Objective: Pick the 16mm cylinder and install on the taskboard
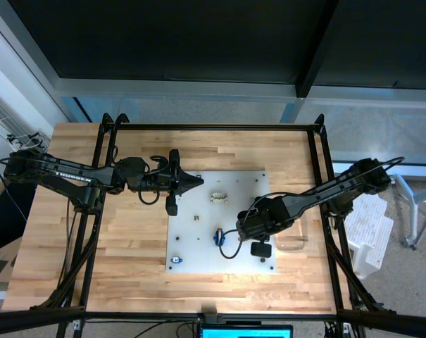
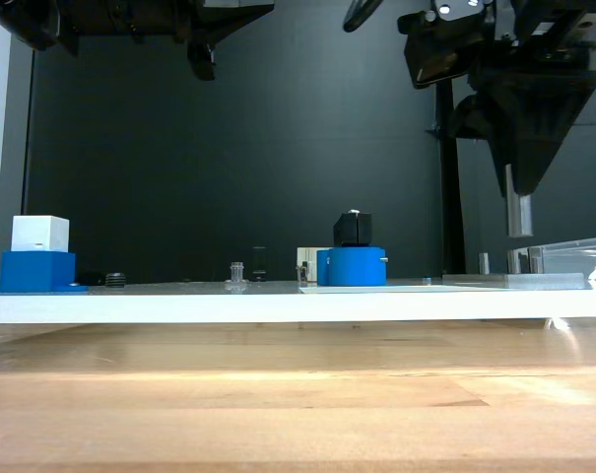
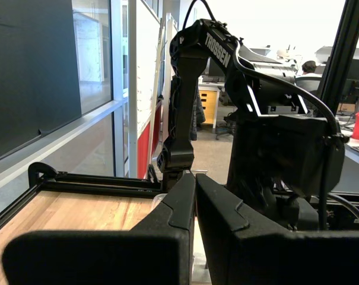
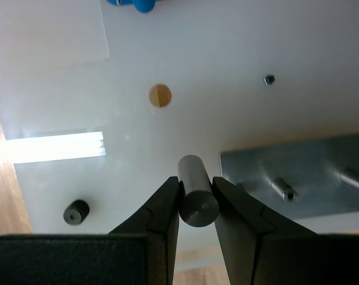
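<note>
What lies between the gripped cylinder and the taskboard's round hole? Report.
Bare white taskboard, in the right wrist view. Right gripper holds the 16mm cylinder above it; left gripper hovers over the board's far-left corner.

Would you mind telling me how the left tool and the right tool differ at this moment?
The left tool is shut on nothing; the right tool is shut on the 16mm cylinder. The left tool lies level over the taskboard's far left corner; the right tool points down over its right side. Both hang above the board.
</note>
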You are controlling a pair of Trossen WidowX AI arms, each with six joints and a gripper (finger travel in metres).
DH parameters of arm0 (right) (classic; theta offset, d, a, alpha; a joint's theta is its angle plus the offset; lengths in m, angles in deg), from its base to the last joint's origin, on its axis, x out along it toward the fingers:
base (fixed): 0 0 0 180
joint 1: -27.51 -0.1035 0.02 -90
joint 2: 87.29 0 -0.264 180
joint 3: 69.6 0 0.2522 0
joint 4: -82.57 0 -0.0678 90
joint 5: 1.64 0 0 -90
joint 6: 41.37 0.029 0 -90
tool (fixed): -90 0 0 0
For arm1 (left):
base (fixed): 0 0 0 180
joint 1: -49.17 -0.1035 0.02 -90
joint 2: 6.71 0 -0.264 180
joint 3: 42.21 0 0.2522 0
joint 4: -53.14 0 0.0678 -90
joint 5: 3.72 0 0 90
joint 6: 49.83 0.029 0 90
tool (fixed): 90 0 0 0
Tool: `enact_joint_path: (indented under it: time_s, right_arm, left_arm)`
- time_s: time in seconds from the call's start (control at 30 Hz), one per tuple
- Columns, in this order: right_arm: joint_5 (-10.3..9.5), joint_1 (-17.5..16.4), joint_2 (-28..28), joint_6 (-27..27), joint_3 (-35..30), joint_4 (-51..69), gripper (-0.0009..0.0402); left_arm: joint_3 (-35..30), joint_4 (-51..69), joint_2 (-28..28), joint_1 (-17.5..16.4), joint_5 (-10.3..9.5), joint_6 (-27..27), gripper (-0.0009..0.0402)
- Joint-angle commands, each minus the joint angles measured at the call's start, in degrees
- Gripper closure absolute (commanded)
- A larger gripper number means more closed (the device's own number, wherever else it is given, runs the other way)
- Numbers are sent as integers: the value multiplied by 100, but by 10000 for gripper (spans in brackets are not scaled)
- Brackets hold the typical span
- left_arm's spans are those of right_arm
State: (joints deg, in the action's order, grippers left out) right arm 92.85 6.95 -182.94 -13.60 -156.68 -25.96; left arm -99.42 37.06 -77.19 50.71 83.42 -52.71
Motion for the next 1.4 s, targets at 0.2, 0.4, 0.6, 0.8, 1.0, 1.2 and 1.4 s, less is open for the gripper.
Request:
enact_joint_path:
  time_s: [0.2,0.4,0.6,0.8,1.0,1.2,1.4]
  right_arm:
    - [2,31,-240,-20,-278,9,389]
    - [46,35,-240,13,-302,-24,389]
    - [44,33,-240,33,-302,-122,389]
    - [46,33,-350,31,-354,-173,389]
    - [48,33,-610,-37,-629,-118,389]
    - [44,31,-691,-9,-699,-162,389]
    - [44,28,-798,0,-861,-140,389]
  left_arm:
    - [0,0,-2,-2,0,0,392]
    - [0,-2,-2,-2,0,0,392]
    - [0,-2,-2,-2,0,0,392]
    - [0,0,-2,-2,0,0,392]
    - [0,0,-2,-2,0,0,392]
    - [0,0,-2,-4,0,0,392]
    - [0,-2,-2,-2,0,0,392]
